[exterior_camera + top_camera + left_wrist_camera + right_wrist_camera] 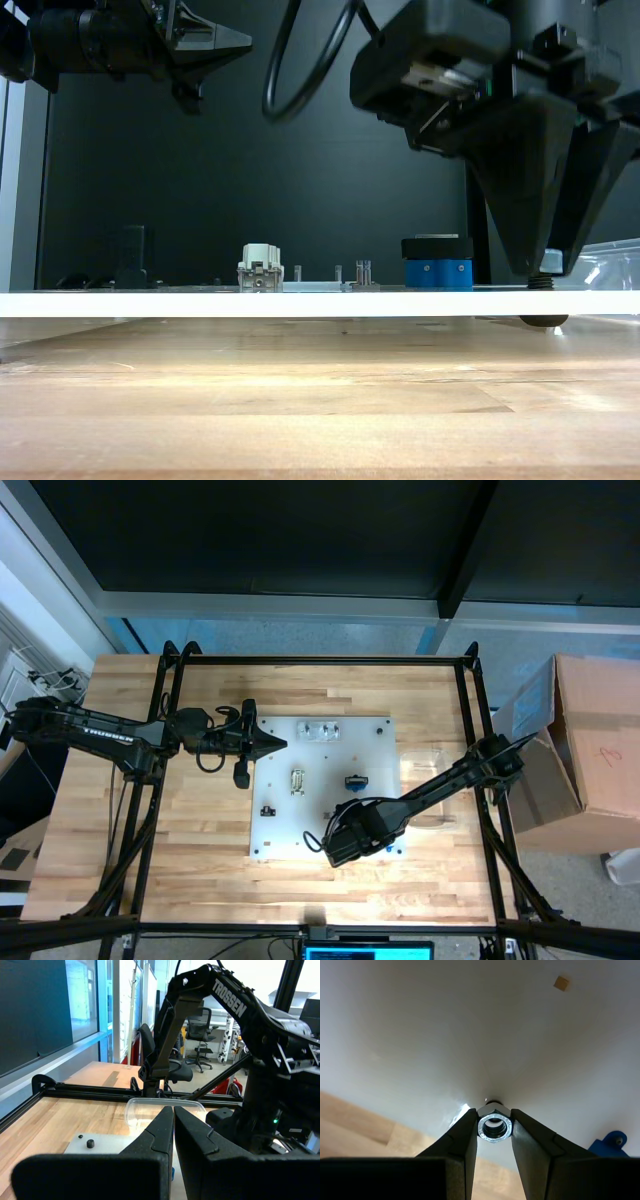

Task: Unfasten the M12 nut and place it in the container

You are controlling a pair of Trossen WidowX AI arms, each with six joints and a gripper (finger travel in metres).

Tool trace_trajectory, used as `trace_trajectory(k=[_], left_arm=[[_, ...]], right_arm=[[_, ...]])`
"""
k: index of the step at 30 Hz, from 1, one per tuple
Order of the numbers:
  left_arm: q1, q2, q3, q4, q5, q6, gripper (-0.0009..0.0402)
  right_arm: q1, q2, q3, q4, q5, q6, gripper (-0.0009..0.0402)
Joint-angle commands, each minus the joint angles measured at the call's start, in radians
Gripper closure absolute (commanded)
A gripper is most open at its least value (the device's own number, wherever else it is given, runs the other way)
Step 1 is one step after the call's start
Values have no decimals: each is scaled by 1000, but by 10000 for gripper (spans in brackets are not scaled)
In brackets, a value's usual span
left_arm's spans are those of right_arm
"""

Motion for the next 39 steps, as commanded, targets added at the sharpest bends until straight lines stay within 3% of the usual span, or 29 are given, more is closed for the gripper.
trace_trajectory(k=[1,17,23,27,32,39], left_arm=[[0,0,0,0,0,0,393],[0,0,0,0,0,0,393],[0,0,0,0,0,0,393],[0,0,0,0,0,0,393],[0,0,0,0,0,0,393],[0,0,0,0,0,0,393]], right_arm=[[0,-15,2,0,0,-8,387],[-10,-200,1,-159,2,-287,384],[-12,-280,-29,-237,0,-640,388],[-15,-359,-108,-237,1,-786,393],[-31,-480,-256,-232,0,-845,391],[-104,-671,-498,-214,1,-971,391]])
